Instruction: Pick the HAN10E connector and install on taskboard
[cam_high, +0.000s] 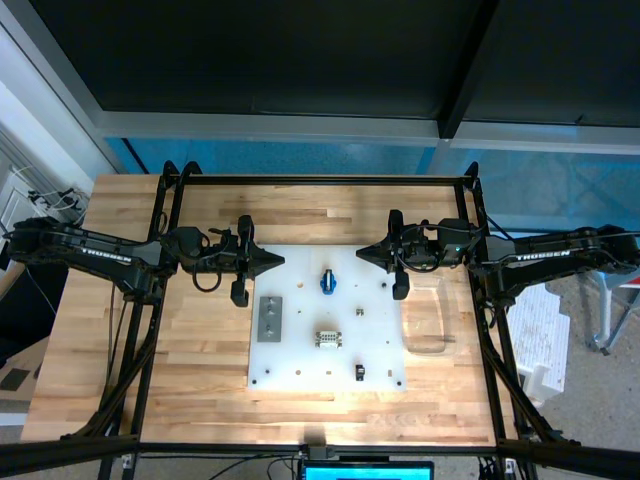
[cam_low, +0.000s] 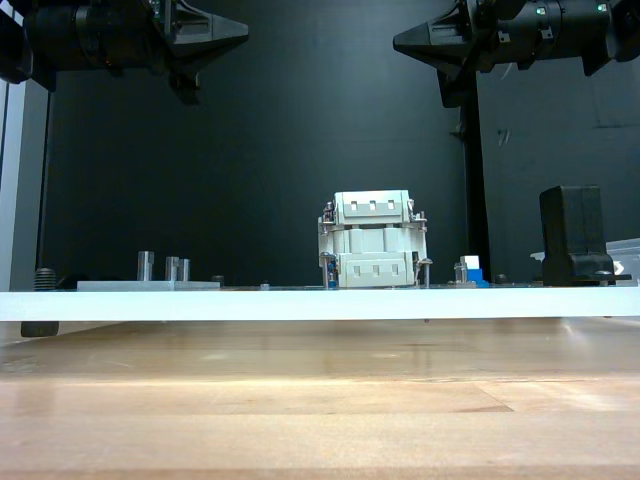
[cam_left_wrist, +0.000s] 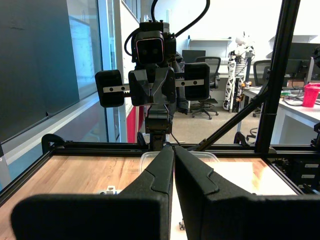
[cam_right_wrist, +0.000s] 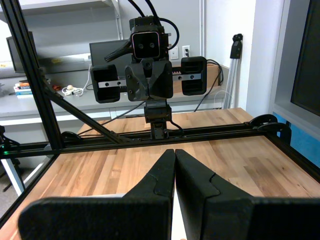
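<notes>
The HAN10E connector (cam_high: 327, 340) is a small beige-grey block with silvery ends, standing on the white taskboard (cam_high: 380, 370) near its front middle. At table height the connector (cam_low: 372, 243) rises upright from the board's edge (cam_low: 300, 303). My left gripper (cam_high: 278, 260) hovers shut above the board's back left corner, high over the table (cam_low: 240, 33). My right gripper (cam_high: 362, 251) hovers shut above the board's back right part (cam_low: 400, 42). Both are well apart from the connector and hold nothing. Each wrist view shows its own fingers (cam_left_wrist: 162, 165) (cam_right_wrist: 165, 170) pressed together, facing the other arm.
On the board sit a grey metal block (cam_high: 270, 318), a blue upright part (cam_high: 328, 282) and a small black fitting (cam_high: 359, 373). A clear plastic tray (cam_high: 435, 315) lies right of the board. A black frame (cam_high: 320, 181) edges the wooden table.
</notes>
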